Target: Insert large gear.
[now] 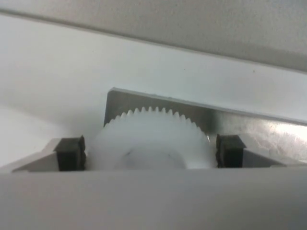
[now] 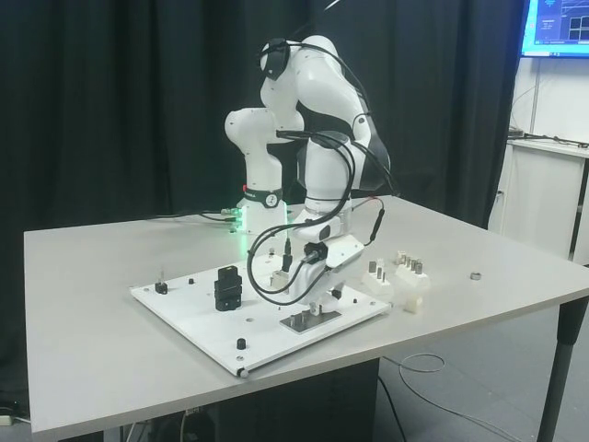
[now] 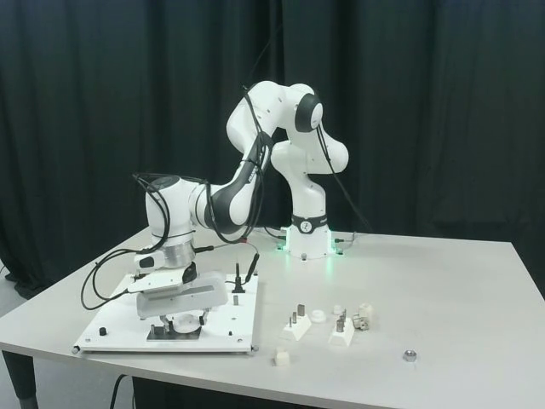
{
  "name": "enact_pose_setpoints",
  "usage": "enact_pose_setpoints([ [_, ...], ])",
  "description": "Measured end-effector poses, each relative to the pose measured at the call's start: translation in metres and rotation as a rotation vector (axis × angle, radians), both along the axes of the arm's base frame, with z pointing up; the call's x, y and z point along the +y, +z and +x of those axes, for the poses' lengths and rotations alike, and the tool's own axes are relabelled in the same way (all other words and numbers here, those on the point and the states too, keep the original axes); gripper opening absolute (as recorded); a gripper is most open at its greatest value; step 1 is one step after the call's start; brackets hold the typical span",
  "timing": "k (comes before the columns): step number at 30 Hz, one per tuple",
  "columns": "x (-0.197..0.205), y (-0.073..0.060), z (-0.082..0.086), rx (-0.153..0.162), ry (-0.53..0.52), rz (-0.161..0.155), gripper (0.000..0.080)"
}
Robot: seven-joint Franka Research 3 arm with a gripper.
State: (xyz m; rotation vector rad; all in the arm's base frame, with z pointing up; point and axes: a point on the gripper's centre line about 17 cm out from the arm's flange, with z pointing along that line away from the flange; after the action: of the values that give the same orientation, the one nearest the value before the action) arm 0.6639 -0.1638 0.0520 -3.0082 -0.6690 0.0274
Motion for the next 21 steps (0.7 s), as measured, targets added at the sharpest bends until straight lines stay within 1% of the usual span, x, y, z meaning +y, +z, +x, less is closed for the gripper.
enact_pose_setpoints([
  [21, -0.0007, -0.001, 0.0002, -0.002, 0.009, 0.0, 0.0593],
])
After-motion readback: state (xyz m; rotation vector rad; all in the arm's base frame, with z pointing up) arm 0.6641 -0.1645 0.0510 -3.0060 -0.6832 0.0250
